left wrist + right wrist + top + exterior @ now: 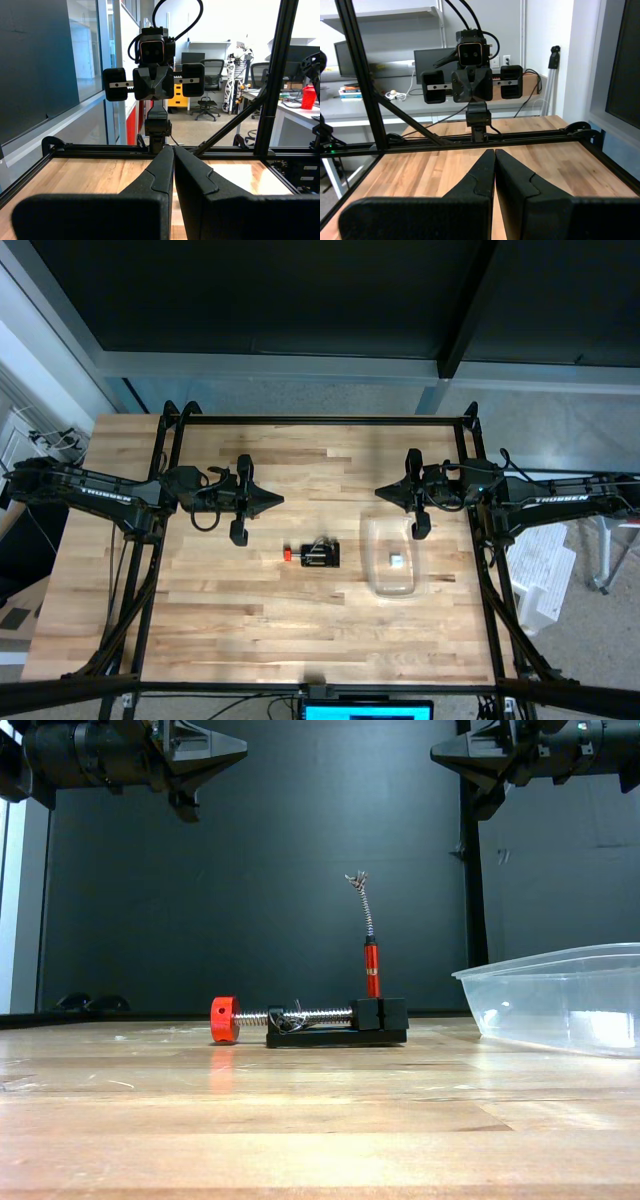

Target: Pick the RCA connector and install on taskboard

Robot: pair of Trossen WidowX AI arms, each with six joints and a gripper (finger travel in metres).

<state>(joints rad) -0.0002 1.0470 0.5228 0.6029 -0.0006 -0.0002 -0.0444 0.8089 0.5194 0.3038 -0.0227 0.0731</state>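
L hand [281, 500], R hand [377, 492] closed above wood table [250, 620] (office [215, 95] behind).

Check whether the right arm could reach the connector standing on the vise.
Probably yes: connector stands free on vise, nothing over it; right gripper and left gripper hang shut, high above.

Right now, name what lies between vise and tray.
Only bare table, per the high view; left gripper hangs high at left, right gripper high at right.

Left claw [277, 500] and right claw [381, 492] aloft, fingertips together (each pointing inward)
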